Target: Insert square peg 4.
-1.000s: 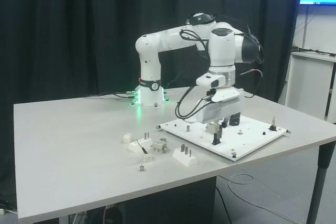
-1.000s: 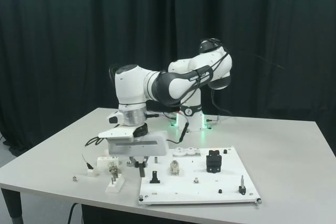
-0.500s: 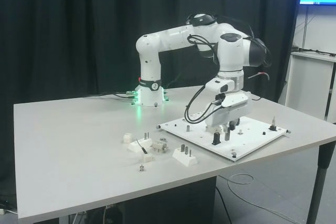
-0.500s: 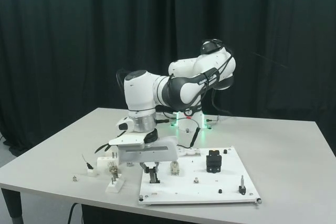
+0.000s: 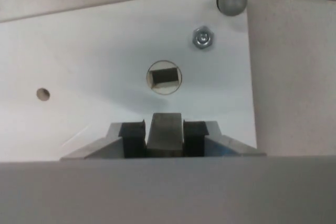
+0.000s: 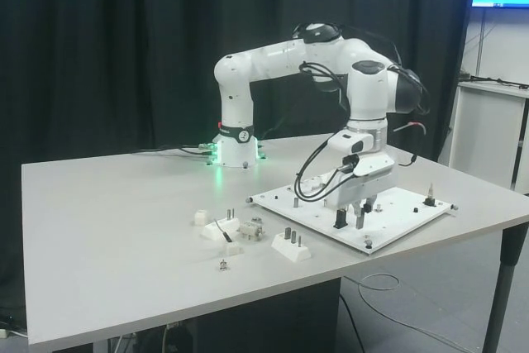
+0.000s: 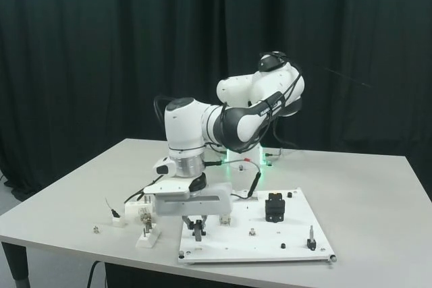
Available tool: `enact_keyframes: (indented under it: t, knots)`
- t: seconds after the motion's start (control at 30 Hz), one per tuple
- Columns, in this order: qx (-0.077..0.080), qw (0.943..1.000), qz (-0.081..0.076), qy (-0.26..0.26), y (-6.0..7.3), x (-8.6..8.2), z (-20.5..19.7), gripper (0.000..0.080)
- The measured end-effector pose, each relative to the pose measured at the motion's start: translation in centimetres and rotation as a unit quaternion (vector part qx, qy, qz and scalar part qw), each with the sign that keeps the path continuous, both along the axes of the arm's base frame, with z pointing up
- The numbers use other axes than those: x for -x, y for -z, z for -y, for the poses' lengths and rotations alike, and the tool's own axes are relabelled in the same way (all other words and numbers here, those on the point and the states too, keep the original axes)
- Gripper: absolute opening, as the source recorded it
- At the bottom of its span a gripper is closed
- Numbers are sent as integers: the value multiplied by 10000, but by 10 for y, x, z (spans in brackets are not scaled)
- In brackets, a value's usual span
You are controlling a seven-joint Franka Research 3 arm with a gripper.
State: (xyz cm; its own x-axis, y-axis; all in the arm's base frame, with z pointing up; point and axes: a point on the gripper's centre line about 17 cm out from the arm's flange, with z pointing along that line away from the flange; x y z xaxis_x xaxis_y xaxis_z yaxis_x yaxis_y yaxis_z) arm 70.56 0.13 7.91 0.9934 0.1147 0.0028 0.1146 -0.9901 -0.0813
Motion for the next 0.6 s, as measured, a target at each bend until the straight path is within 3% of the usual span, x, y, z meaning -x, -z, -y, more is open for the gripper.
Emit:
enact_keyframes:
  t: [0.6]
  knots:
    - [-12,10000,34,-16,10,-2,-4,149]
